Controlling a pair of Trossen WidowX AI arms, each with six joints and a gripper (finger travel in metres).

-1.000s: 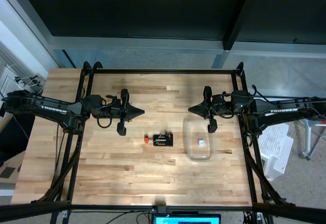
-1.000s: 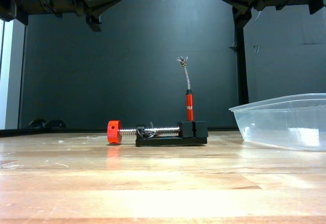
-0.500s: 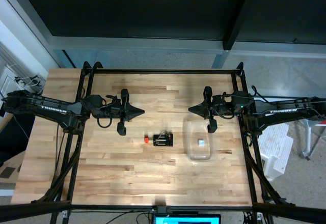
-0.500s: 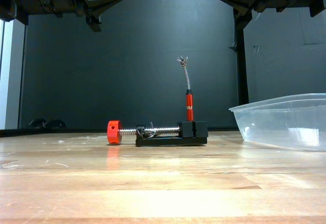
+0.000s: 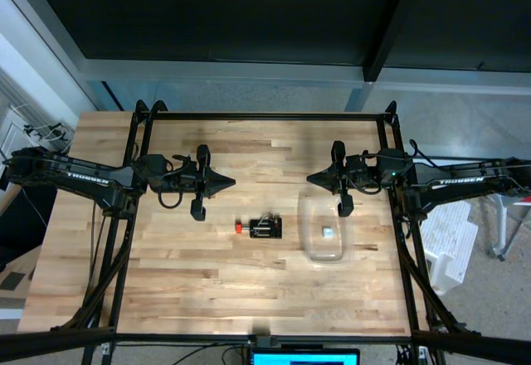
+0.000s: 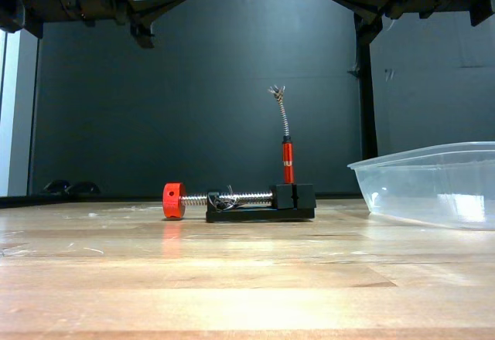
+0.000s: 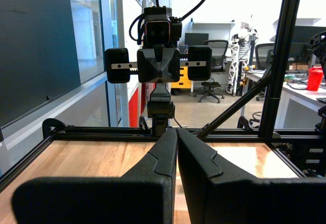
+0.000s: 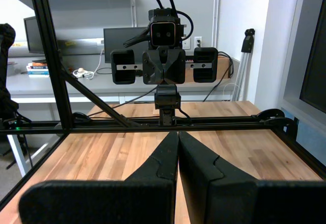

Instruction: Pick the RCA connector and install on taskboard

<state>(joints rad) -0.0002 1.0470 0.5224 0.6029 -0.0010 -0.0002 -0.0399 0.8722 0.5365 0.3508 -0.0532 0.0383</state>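
The RCA connector cannot be picked out for certain in any view. The only loose item that shows is a small pale square (image 5: 328, 231) on the floor of the clear tray (image 5: 323, 259), and that does not look like a metal plug.

The taskboard (image 5: 265, 228) lies flat on the table (image 5: 207, 290), with its red knob (image 6: 173, 200) on the end away from the tray. A thin red post (image 6: 287, 162) topped by a springy wire stands on the end nearer the tray. The tray sits near that end and does not touch the taskboard.

Nothing has changed over the last second: taskboard, tray and both arms are placed as they were.

The left gripper (image 5: 231, 182) hangs high above the table, beyond the taskboard and off its knob end. Its jaws are pressed together and hold nothing. The right gripper (image 5: 309, 179) mirrors it, beyond the taskboard on the tray side, also high, with its jaws closed and empty.

By my reading the pick has not begun. An arm must first spread its jaws and descend, probably the right one if the plug lies in the tray.
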